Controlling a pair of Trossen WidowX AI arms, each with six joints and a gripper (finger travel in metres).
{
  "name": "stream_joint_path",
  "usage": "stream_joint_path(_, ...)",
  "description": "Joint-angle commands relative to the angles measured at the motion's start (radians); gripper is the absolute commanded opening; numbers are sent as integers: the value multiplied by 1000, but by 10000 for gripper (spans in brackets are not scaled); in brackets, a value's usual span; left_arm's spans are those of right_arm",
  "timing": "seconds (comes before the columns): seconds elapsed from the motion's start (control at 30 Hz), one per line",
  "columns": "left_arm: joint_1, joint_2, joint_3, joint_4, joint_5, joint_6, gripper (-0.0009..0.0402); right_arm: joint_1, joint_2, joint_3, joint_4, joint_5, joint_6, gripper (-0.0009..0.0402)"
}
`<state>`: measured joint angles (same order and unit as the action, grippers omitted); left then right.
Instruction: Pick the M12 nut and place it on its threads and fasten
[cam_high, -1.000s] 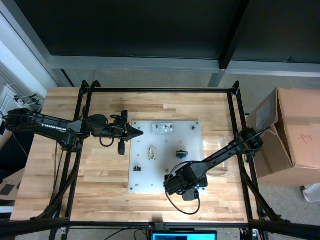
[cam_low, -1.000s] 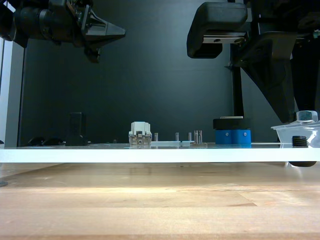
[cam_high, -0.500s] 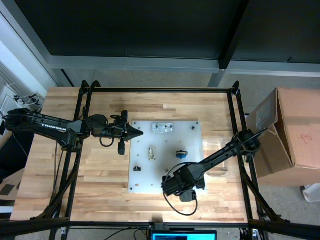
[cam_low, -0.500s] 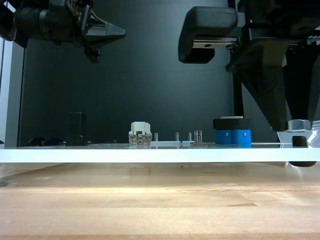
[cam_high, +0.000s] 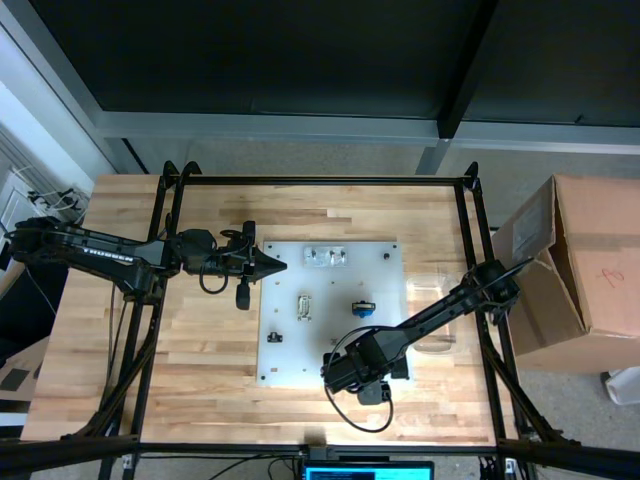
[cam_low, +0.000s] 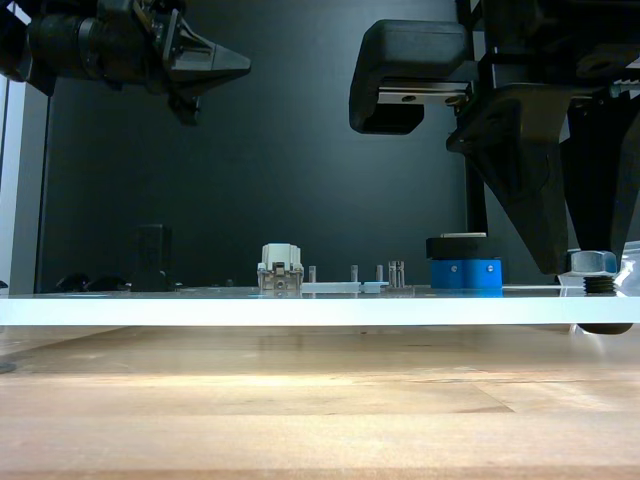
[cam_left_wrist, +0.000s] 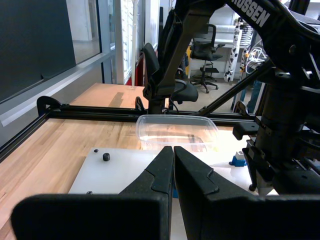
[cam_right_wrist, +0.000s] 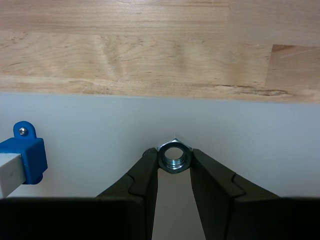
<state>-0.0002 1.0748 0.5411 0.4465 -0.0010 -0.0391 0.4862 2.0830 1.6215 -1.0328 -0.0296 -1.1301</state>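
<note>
White "TROSSEN" lettering runs along the left arm (cam_high: 105, 255) and right arm (cam_left_wrist: 257, 14).

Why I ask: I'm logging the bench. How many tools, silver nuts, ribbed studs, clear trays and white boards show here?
Silver nut: 1
Ribbed stud: 1
Clear tray: 1
White board: 1
Tools: 2, left tool shut, raised over the board's far left edge; right tool shut on the nut just above the stud
Total: 6

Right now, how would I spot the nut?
The left gripper hovers shut over the white board's far left edge; look instead at the near right edge. There the right gripper pinches a small silver hexagon, the nut, right above a black ribbed stud.
</note>
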Motion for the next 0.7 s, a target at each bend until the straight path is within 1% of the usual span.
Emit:
stream_joint_path(0.03,0,0,0,0,0,0,0,-2,3,-2,-3,2,30,23)
stream_joint_path(0.2,0,0,0,0,0,0,0,-4,3,-2,-1,2,224,23)
stream_joint_path(0.5,0,0,0,0,0,0,0,-5,2,-1,-1,2,424,23)
stream_joint_path(0.7,0,0,0,0,0,0,0,-5,2,-1,-1,2,609,23)
